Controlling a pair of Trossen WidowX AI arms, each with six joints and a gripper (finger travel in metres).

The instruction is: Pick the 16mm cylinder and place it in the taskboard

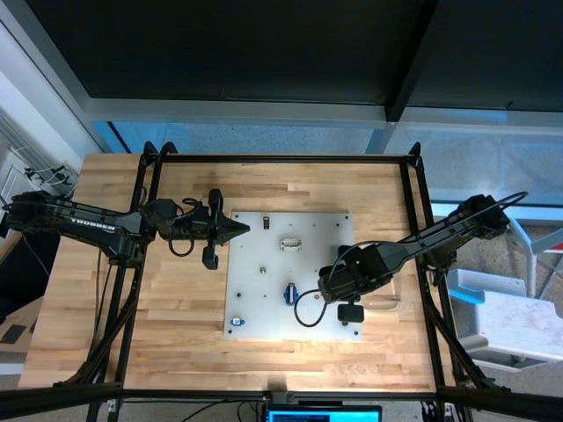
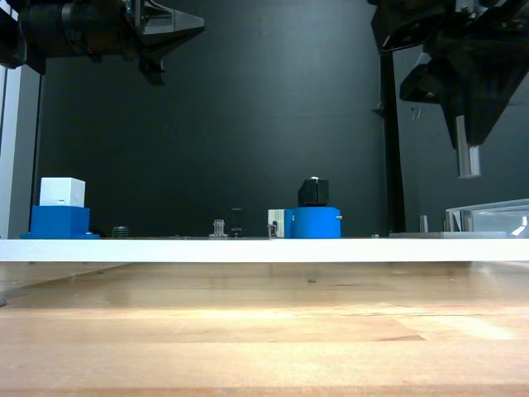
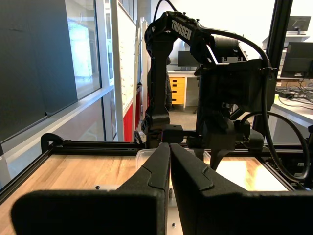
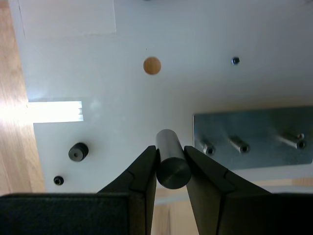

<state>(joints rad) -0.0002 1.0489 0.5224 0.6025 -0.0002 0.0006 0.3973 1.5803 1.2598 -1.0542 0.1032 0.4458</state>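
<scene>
High: left gripper [image 1: 236, 229] beside white square taskboard [image 1: 264, 303], left edge; right gripper [image 1: 339, 286] over its right side.
Low: short grey metal 16mm cylinder [image 2: 469, 157] hangs above board.
Left wrist: fingers [image 3: 156, 166] pressed together, empty.
Right wrist: cylinder pinched; round hole [image 4: 152, 65] offset; misaligned descent would likely jam.

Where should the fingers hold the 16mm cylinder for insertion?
Curved sides, upper end, from above, as the right gripper holds it now: the 16mm cylinder hangs upright, lower end free over the taskboard. The left gripper hovers shut by the board's left edge.
</scene>
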